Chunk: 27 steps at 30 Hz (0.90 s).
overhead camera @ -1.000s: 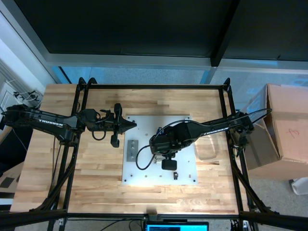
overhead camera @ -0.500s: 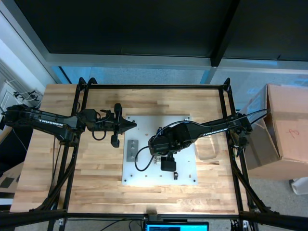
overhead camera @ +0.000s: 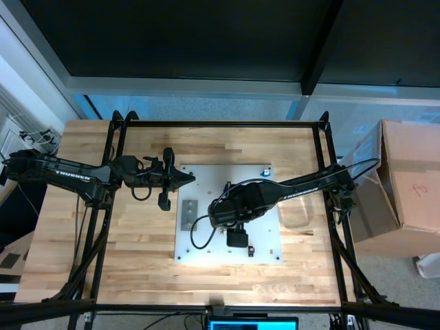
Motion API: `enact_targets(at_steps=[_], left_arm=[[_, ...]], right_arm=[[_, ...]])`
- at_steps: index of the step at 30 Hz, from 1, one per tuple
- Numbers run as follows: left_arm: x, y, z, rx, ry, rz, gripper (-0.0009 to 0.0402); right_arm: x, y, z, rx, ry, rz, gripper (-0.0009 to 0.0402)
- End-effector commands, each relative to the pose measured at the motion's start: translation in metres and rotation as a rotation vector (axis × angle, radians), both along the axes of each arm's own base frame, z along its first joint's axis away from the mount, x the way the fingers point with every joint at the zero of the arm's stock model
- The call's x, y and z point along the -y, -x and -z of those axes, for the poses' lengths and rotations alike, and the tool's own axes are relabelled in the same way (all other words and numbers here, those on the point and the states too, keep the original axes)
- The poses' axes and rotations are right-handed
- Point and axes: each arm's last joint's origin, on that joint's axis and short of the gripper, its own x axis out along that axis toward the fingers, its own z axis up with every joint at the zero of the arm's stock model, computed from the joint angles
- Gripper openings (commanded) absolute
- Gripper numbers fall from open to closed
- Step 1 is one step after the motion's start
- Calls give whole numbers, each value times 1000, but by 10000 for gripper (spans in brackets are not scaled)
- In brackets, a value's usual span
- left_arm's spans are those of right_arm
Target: Remove the HAN10E connector from the taskboard and place in the container
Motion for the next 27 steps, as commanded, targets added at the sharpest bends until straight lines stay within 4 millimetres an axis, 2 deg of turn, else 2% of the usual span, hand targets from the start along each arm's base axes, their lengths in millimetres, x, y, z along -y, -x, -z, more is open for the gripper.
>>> enact_targets(at_steps=[1,12,27], left_arm=[[0,0,0,1,0,0,0],[0,0,0,1,0,0,0],[0,0,0,1,0,0,0]], right_arm=[[-3,-6,12,-26,8,-7,311],[-12,-24,52,-94,25,-46,311],[-12,-23,80,-121,14,-60,294]])
